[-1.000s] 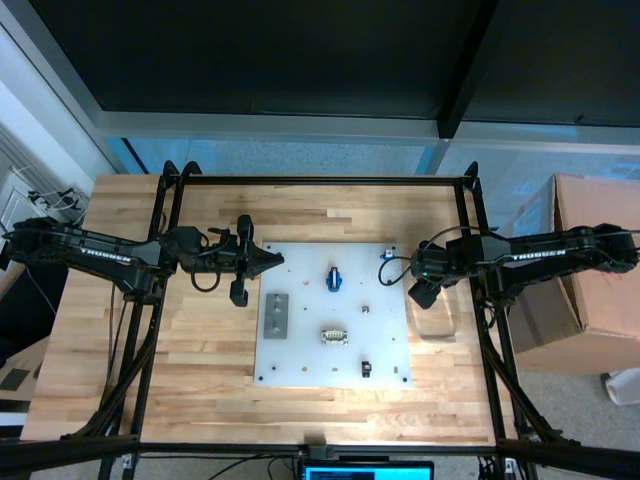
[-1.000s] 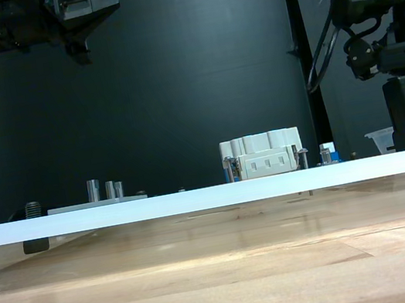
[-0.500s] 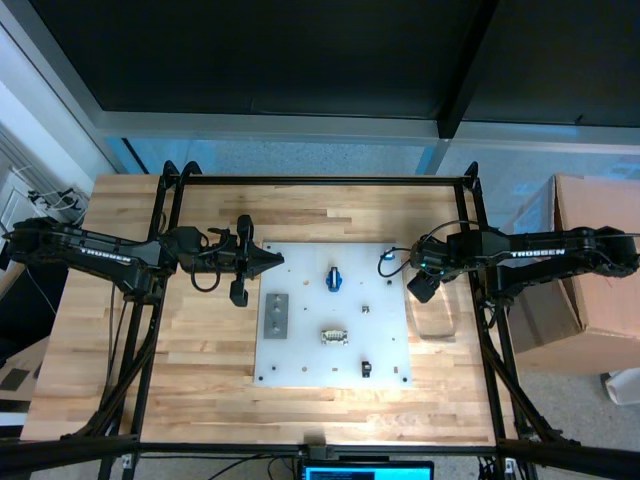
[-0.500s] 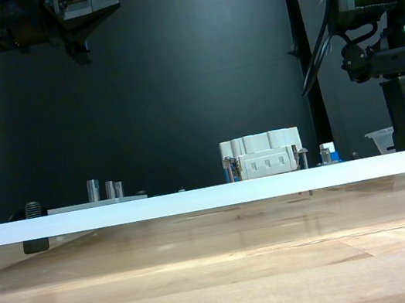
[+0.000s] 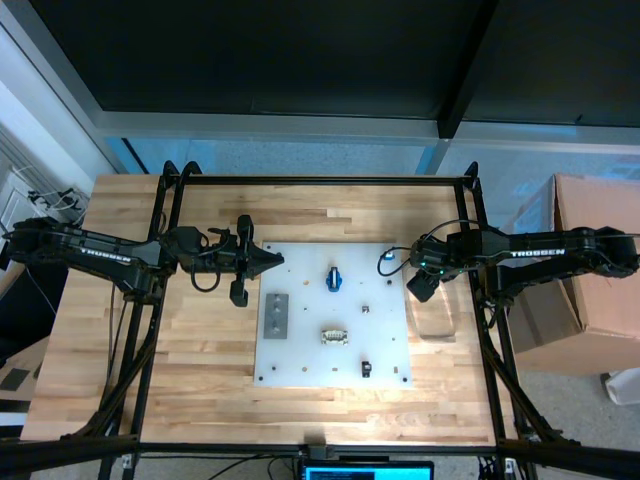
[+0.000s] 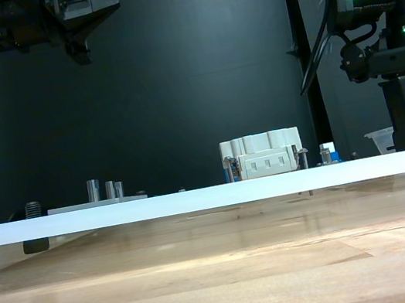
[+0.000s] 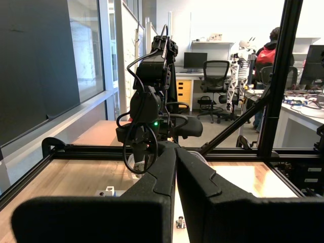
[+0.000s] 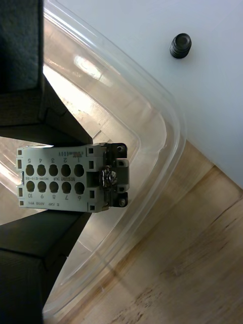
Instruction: Remove the HAN10E connector from the taskboard and place in the container
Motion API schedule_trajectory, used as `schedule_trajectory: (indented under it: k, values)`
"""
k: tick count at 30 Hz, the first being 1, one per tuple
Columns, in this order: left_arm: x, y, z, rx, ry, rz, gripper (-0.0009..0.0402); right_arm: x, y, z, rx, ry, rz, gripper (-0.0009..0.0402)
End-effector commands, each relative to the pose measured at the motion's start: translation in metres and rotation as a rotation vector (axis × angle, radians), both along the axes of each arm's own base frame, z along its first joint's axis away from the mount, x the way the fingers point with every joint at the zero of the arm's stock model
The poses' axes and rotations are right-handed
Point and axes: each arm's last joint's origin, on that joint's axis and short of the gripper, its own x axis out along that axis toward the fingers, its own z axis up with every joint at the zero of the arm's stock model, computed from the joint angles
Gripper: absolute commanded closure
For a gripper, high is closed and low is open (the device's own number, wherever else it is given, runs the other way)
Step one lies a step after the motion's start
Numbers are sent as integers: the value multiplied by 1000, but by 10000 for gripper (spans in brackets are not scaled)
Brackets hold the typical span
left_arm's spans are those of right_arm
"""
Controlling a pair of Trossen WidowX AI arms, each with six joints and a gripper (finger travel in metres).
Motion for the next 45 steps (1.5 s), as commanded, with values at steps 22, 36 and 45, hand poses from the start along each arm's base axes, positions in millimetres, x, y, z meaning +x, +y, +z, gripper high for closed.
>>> schedule_trajectory:
  k: [22,36,45]
  values:
    - [0,0,0,0,0,0,393,-1,3,32,106,47,-5,111]
    - [0,0,0,0,0,0,393,-5,6,69,155,88,10,111]
    - [0,0,0,0,0,0,393,26,14,87,13,-321,268,152]
